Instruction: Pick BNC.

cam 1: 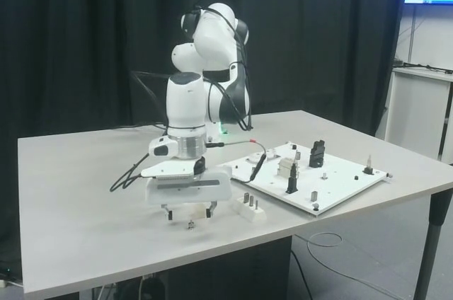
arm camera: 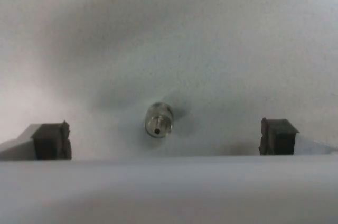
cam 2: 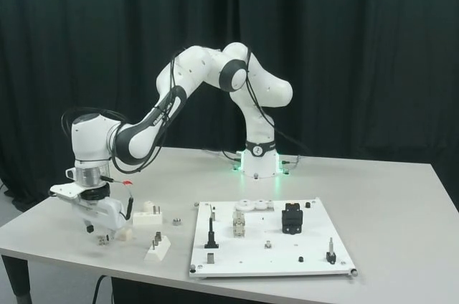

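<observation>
gripper (arm camera: 163, 138) was seen w/ fingers set wide apart, nothing clamped btwn them; it hung low over the table, pointing straight down, near the table's front edge in the first room view (cam 1: 190, 214).

grey table (cam 1: 78, 194) was the largest thing shown, w/ black curtains behind it. white arm (cam 2: 186, 89) was bolted at the far side, a green light at its base, and was reached out & down toward one end of the table, a black cable run along it.

white board (cam 2: 272, 261) was laid flat on the table, well apart from the gripper, w/ several small fixtures stood on it: a black block (cam 2: 291, 218), a black upright post (cam 2: 210, 236), a small pin near one corner (cam 2: 330, 252).

small white holder (cam 2: 158, 245) w/ upright pins was placed btwn board & gripper, just beside the gripper in the first room view. another white block (cam 2: 149, 215) was set a bit further back.

bnc (arm camera: 158, 119), a small metal cylinder, was stood on end on the bare table, directly under the gripper & about midway btwn the black fingertips (arm camera: 51, 140) in the wrist view, touched by neither. it was also made out in the first room view as a tiny piece below the fingers (cam 1: 190, 226).
</observation>
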Robot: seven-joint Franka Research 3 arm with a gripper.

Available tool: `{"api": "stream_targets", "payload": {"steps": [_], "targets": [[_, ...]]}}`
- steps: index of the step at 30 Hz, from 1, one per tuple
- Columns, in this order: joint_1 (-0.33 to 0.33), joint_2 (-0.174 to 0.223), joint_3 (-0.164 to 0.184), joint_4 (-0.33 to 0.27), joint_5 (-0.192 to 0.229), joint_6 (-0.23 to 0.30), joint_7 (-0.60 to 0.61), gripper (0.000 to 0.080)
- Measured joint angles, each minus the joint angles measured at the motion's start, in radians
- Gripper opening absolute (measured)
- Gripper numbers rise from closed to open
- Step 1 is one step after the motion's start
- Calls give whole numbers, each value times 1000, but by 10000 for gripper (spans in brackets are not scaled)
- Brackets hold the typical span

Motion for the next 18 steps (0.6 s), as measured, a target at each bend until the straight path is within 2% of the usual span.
{"api": "stream_targets", "payload": {"steps": [18], "targets": [[2, 45, 0, 24, 0, 16, 0, 800]]}}
